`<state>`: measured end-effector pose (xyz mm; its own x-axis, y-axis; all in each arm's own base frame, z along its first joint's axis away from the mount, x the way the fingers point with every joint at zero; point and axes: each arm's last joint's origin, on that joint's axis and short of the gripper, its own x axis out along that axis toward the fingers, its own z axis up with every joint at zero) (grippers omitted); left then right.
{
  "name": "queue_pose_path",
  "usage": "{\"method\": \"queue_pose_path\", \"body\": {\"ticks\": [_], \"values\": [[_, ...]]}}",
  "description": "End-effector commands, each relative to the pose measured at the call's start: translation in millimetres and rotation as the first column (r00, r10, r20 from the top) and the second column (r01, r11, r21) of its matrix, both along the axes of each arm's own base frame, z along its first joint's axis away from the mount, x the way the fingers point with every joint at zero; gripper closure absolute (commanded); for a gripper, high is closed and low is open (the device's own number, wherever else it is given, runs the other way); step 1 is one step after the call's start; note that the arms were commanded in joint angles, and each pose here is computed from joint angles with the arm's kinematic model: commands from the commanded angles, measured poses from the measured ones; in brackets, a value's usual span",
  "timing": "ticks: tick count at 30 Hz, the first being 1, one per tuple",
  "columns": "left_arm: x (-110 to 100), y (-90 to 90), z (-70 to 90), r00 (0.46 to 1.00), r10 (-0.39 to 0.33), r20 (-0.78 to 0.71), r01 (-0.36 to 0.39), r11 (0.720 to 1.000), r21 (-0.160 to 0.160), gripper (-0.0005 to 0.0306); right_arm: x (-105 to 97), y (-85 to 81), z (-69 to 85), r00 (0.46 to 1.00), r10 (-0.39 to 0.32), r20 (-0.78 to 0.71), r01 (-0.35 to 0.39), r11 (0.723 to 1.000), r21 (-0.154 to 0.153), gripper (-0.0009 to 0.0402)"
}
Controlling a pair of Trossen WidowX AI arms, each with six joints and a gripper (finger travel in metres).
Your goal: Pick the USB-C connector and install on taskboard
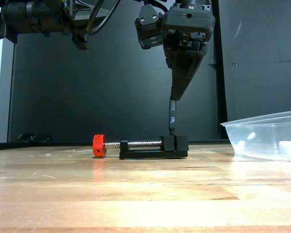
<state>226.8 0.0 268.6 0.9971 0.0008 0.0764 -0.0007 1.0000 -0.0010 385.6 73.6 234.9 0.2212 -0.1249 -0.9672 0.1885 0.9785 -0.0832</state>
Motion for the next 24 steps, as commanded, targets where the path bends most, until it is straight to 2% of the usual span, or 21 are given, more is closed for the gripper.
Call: {"method": "queue_pose_path", "body": {"ticks": [1, 6, 13, 18, 24], "values": [[0.1, 0.1, -0.1, 1.0, 0.0, 0.0, 0.0, 1.0, 0.0, 0.03, 0.2, 0.1, -0.5, 1.0, 0.006, -0.001, -0.006, 1.0, 0.001, 0.0393], [0.1, 0.1, -0.1, 1.0, 0.0, 0.0, 0.0, 1.0, 0.0, 0.03, 0.0, 0.1, 1.0, 1.0, 0.016, 0.005, -0.016, 1.0, 0.001, 0.0381], [0.1, 0.0, -0.1, 1.0, 0.0, 0.0, 0.0, 1.0, 0.0, 0.03, -2.1, -0.3, 8.0, 0.999, 0.032, 0.025, -0.032, 1.0, 0.001, 0.0304], [0.1, 0.0, -0.1, 1.0, 0.0, 0.0, 0.0, 1.0, 0.0, 0.03, -7.6, -1.5, 22.0, 0.997, 0.045, 0.061, -0.045, 0.999, 0.003, 0.0248], [0.1, 0.0, -0.1, 1.0, 0.0, 0.0, 0.0, 1.0, 0.0, 0.03, -17.6, -3.9, 43.4, 0.989, 0.1, 0.108, -0.1, 0.995, -0.008, 0.02]]}}
